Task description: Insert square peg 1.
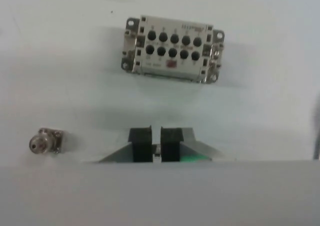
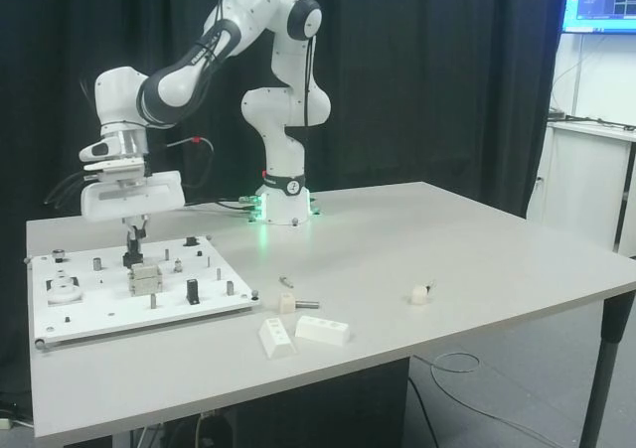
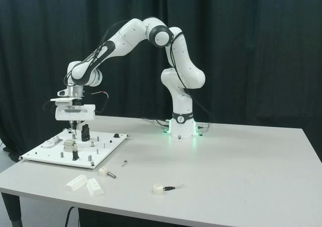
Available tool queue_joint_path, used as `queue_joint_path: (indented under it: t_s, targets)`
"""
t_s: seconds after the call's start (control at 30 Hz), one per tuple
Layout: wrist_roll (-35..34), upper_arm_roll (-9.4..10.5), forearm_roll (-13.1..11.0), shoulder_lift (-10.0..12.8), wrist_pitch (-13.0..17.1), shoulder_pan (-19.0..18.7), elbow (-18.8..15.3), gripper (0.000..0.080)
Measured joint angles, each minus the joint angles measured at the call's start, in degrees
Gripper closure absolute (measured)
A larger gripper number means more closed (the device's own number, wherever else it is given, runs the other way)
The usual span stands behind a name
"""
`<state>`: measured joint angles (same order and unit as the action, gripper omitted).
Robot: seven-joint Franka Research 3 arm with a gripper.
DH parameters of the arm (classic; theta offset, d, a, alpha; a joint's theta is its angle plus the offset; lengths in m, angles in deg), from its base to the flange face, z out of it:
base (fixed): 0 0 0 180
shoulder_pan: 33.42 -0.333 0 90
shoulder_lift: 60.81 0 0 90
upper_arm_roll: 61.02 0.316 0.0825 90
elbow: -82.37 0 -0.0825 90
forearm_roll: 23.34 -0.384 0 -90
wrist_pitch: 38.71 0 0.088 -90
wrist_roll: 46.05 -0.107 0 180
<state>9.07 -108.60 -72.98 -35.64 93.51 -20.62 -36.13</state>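
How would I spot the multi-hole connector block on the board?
Start at the white board on the grey table, under the arm's tool. The connector block lies flat on it just ahead of the tool. It alone has two rows of five round black holes; the small round fitting nearby has one opening.

Crowded on the flat white board at the tabletop's left end: short upright grey metal pins, a small black block, a grey metal block right under the black two-fingered gripper. Tight gaps between those. Near the front edge, two white plastic blocks and a small grey metal bolt. Wide open grey tabletop toward the right edge and back corner.
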Motion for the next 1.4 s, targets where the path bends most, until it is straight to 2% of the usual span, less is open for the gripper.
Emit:
queue_joint_path:
  t_s: [0.43, 0.87, 1.4]
  targets:
    - [0.0, 0.02, -2.6, 0.7, 1.5, 0.2, -1.2, 0.0771]
    - [0.4, 0.20, -2.9, 1.0, 1.7, 0.3, -1.5, 0.0771]
    - [1.1, 1.25, -4.8, 2.9, 3.6, 0.4, -1.5, 0.0771]
